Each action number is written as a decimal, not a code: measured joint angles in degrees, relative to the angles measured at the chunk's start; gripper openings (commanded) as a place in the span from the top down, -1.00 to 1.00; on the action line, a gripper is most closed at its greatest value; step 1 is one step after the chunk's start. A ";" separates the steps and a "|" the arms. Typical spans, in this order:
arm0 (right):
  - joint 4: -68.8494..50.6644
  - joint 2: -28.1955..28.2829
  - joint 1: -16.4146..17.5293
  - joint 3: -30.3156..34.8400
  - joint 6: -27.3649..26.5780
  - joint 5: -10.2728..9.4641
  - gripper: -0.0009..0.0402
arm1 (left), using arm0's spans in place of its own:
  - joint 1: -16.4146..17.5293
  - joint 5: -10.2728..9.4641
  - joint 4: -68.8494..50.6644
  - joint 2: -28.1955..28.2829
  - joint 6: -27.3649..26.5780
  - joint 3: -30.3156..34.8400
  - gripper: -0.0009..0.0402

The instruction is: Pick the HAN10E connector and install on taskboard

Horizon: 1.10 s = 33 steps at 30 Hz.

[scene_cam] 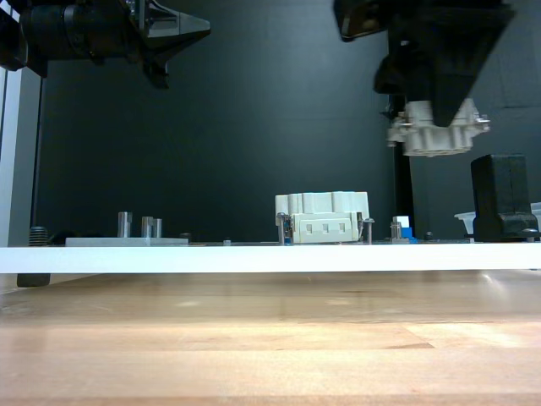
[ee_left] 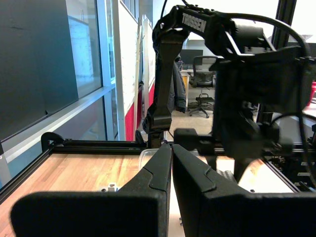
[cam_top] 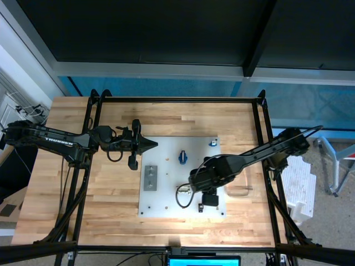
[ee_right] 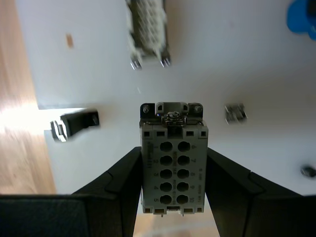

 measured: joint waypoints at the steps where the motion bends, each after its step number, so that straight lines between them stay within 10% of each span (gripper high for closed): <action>1: -0.09 1.14 -0.11 1.14 -0.07 0.00 0.79 | 0.00 -0.02 0.02 -0.02 0.00 0.00 0.95; 33: 0.35 17.79 -2.73 18.64 -6.23 0.79 0.79 | 0.00 0.00 0.00 0.00 -0.02 0.00 0.95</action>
